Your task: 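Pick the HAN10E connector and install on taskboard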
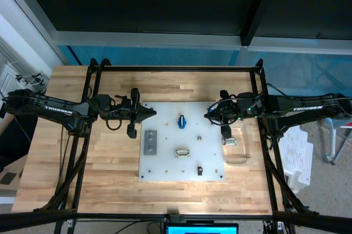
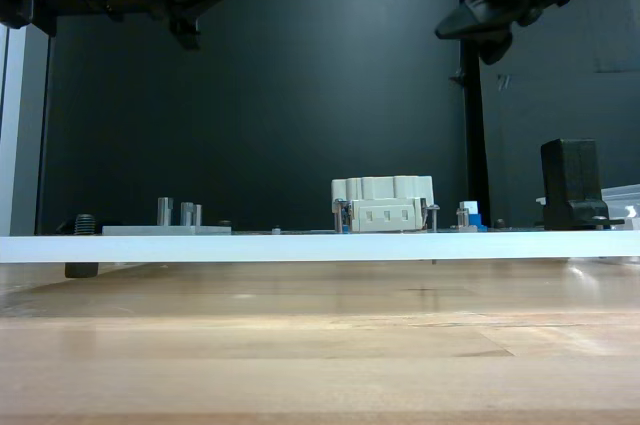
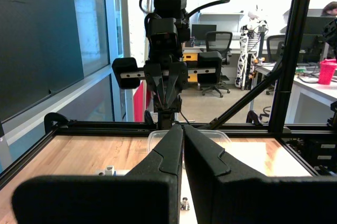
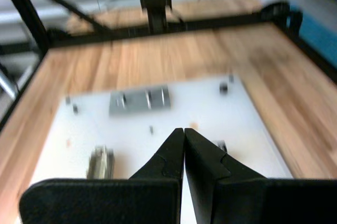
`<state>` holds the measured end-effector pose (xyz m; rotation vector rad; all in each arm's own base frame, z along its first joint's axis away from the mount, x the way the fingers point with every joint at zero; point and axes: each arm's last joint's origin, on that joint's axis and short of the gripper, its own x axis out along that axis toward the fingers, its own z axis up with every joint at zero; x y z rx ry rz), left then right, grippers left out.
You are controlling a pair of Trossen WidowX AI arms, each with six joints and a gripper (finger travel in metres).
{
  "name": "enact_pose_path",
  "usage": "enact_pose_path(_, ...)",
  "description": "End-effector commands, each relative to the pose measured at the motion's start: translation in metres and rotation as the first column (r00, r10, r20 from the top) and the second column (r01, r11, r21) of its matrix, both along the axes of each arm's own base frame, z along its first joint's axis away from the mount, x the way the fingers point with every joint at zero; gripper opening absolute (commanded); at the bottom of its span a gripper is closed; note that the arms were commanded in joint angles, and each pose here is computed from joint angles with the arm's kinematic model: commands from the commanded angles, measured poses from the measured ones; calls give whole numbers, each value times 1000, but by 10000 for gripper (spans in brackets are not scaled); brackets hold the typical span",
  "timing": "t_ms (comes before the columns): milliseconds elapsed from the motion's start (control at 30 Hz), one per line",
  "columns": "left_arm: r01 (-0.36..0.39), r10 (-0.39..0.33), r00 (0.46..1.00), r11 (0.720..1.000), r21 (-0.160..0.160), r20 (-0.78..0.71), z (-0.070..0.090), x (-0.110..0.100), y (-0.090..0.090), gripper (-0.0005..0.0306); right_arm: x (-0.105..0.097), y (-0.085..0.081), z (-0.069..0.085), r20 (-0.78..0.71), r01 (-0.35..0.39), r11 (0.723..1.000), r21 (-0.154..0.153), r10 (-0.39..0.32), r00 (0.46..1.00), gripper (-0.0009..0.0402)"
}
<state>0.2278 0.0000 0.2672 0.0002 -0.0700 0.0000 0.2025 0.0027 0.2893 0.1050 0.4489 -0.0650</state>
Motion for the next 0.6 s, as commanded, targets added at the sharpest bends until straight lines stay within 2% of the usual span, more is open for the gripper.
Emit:
enact_pose_path(33,0,0,1000,1000,0,1,0,0,0,1,-6,0,8,-108,0,1000,3,0,994,0)
enact_pose_path(267,0,0,1000,1000,0,0,0,0,0,1,-20,1,16,-275,24,999,42,-11,961,0)
enact_pose_path(367,0,0,1000,1000,0,0,0,0,0,1,-25,2,14,-340,-3,997,82,31,940,0)
enact_pose_path(467,0,0,1000,1000,0,1,0,0,0,1,-30,2,13,-395,19,995,97,21,918,0)
enact_pose_path(600,0,0,1000,1000,0,1,0,0,0,1,-36,3,11,-462,31,995,97,17,887,0)
